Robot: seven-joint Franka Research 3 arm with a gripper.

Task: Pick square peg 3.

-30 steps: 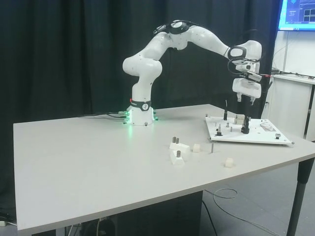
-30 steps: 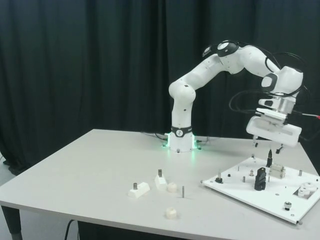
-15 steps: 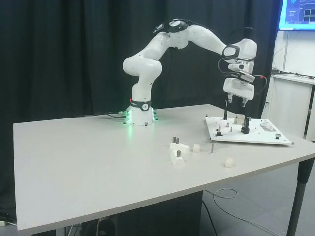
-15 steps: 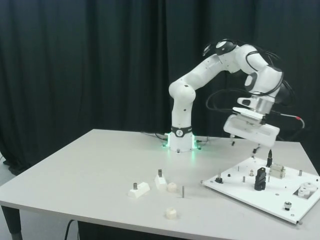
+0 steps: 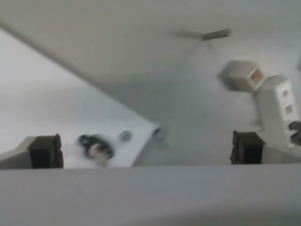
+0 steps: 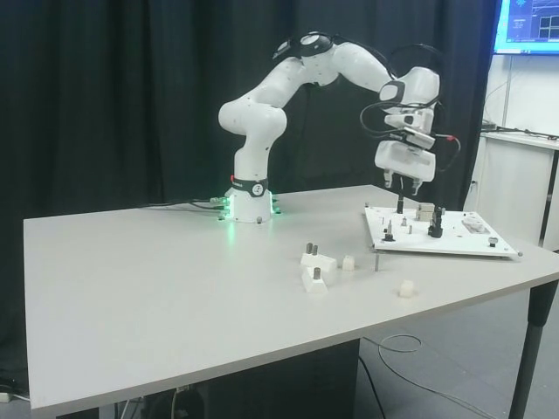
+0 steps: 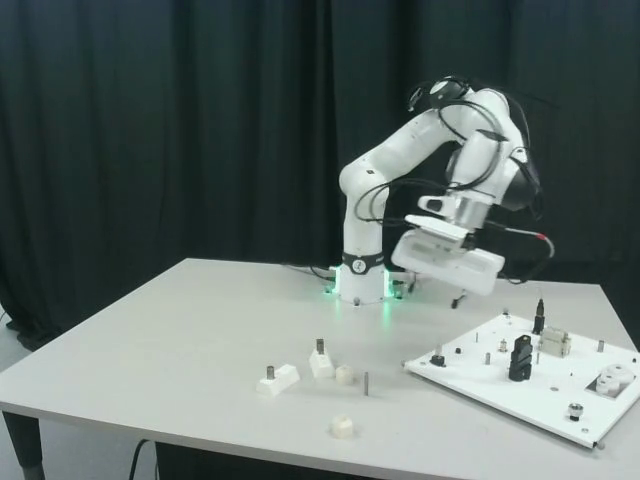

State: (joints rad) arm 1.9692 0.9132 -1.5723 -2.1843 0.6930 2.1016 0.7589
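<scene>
Two white blocks, each holding a short grey peg, sit on the grey table: one block (image 7: pixel 277 380) (image 6: pixel 315 278) nearer the front, the other block (image 7: pixel 321 363) (image 6: pixel 319 259) behind it. A thin grey peg (image 7: pixel 366 383) (image 6: pixel 376 260) (image 5: pixel 216 34) stands alone beside them. My gripper (image 7: pixel 433 292) (image 6: pixel 399 182) (image 5: pixel 146 149) hangs open and holds nothing, well above the table near the white board's corner (image 5: pixel 70 117). I cannot tell which peg is square peg 3.
The white board (image 7: pixel 560 400) (image 6: pixel 454 243) carries several black and grey parts. A small white cube with a square hole (image 5: pixel 242 75) (image 6: pixel 348 262) and a white round piece (image 7: pixel 342 427) (image 6: pixel 406 287) lie on the table. A white cabinet (image 6: pixel 515 188) stands beyond the board.
The arm has swung away from above the board toward the loose parts on the table. The gripper stays open.
</scene>
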